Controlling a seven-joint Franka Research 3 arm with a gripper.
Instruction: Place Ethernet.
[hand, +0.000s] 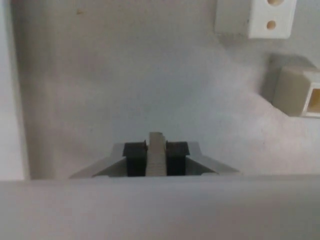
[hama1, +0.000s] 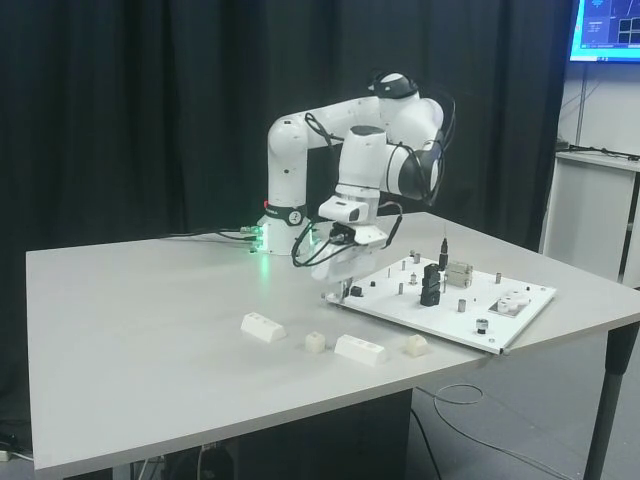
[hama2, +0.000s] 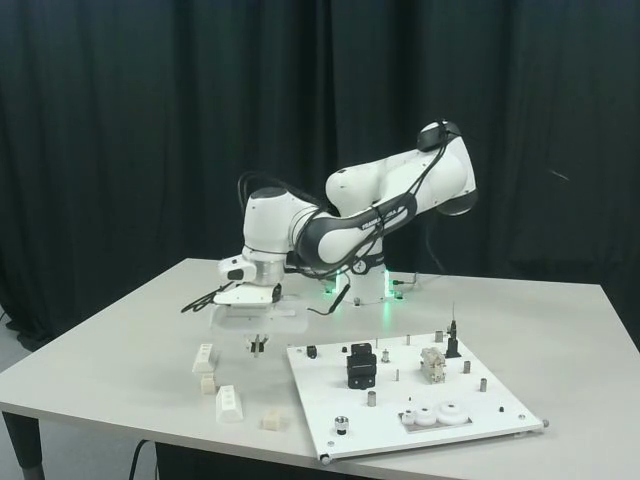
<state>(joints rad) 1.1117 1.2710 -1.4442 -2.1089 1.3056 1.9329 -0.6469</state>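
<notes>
The tool (hand: 156, 150) is closed on a thin pale part, presumably the Ethernet plug (hand: 156, 155), which stands pinched between the two black pads (hand: 134, 156). In the room views the tool (hama1: 346, 290) hangs just above the bench (hama1: 150, 300), beside the near corner of the white board (hama1: 520, 325) that carries the small fixtures. The plug is thus lifted and in the grasp, so the pickup looks done. What is left, by this judgement, is to carry it over the board, line it up with its socket and press it in; which socket is meant cannot be told from here. Four loose white blocks (hama1: 262, 326) lie in a row on the bench near its front edge, apart from the tool. Two of them show in the wrist view.
</notes>
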